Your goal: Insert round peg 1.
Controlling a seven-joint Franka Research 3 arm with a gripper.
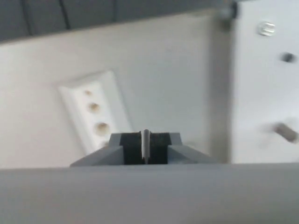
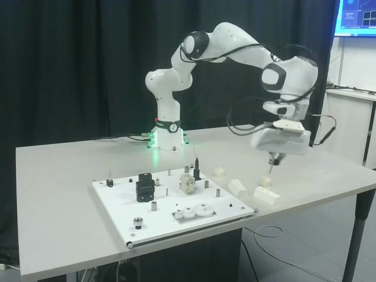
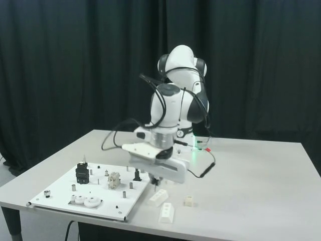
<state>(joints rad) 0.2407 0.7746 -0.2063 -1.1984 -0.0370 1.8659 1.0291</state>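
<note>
We are carrying the round peg point(image 1: 145, 145) pinched upright between the two fingers of the tool point(image 1: 145, 156), which are drawn in tight on the thin grey pin so that only a short length is showing below the tips. In the room views the tool point(image 2: 274, 157) is hanging in the air over the bare part of the bench point(image 2: 64, 176), beside the white assembly board point(image 2: 170, 205) and above the small white blocks. One of these, the white block with a row of holes point(image 1: 96, 112), is lying below us in the wrist view, well apart from the peg tip.

We judge the main risk to be misalignment: the peg is slender and the holes are small, so if we are descending off-centre the tip is likely to catch on the rim and the pin to tilt or slide in the fingers. We are also unsure which hole counts as number one. A loose block may shift under any sideways push.
</note>
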